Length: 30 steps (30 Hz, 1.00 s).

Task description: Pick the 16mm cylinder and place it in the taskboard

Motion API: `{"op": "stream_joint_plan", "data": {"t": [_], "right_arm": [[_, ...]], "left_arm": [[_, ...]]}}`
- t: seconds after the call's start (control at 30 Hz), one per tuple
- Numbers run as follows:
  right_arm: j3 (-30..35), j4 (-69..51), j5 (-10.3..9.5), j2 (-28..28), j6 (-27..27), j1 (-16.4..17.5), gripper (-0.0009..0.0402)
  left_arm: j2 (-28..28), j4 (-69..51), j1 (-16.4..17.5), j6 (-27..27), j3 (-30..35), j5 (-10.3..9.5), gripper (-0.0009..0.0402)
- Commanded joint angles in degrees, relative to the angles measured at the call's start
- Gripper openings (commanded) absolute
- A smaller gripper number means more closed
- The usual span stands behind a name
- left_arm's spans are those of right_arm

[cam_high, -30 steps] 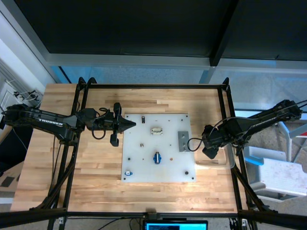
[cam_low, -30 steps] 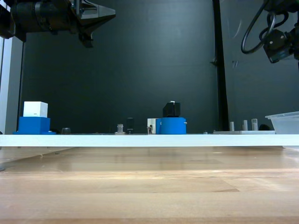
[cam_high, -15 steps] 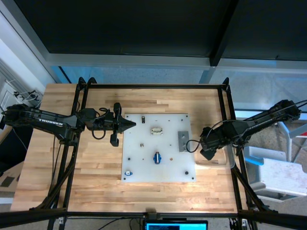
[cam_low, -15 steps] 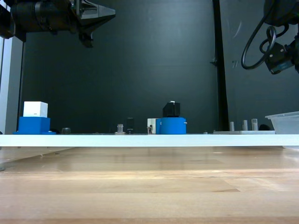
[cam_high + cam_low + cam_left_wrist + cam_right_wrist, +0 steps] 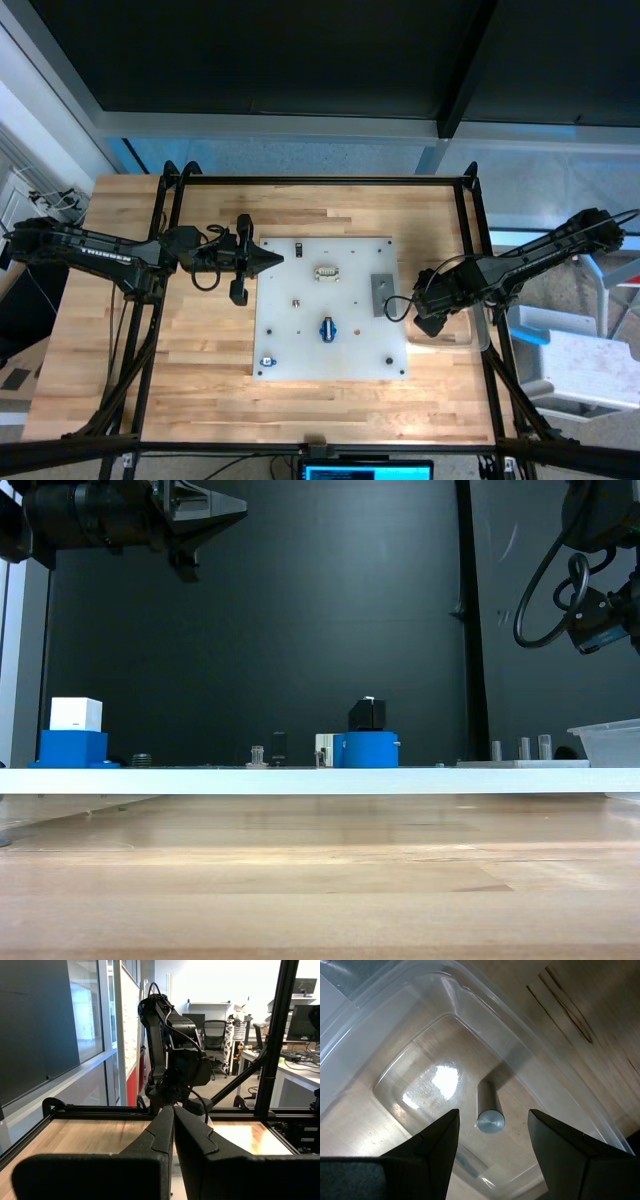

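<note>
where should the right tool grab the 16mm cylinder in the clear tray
Grip the 16mm cylinder across its curved sides, just behind the round end face, coming down into the clear tray. That face points at the open right tool, whose fingers stand either side of it. The left tool is shut, high by the taskboard's left edge.

White capitals along the left arm, where it crosses the left edge of the bench behind the left pincer, look to read TROSSEN. I can't make out any other writing anywhere.
</note>
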Motion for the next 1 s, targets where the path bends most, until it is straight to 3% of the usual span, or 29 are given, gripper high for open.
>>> {"op": "stream_joint_plan", "data": {"t": [0.03, 0.73, 1.0], "right_arm": [[-0.7, 0.8, 0.02, 0.0, 0.7, 0.0, 0.019], [-4.5, 6.9, -0.04, 1.5, 1.4, 0.1, 0.0175], [-4.5, 6.8, -1.22, 1.5, 1.3, 0.1, 0.0152]], "left_arm": [[0.0, 0.0, 0.0, 0.0, 0.0, 0.0, 0.0], [0.0, 0.0, 0.0, 0.0, 0.0, 0.0, 0.0], [0.0, 0.0, 0.0, 0.0, 0.0, 0.0, 0.0]]}}
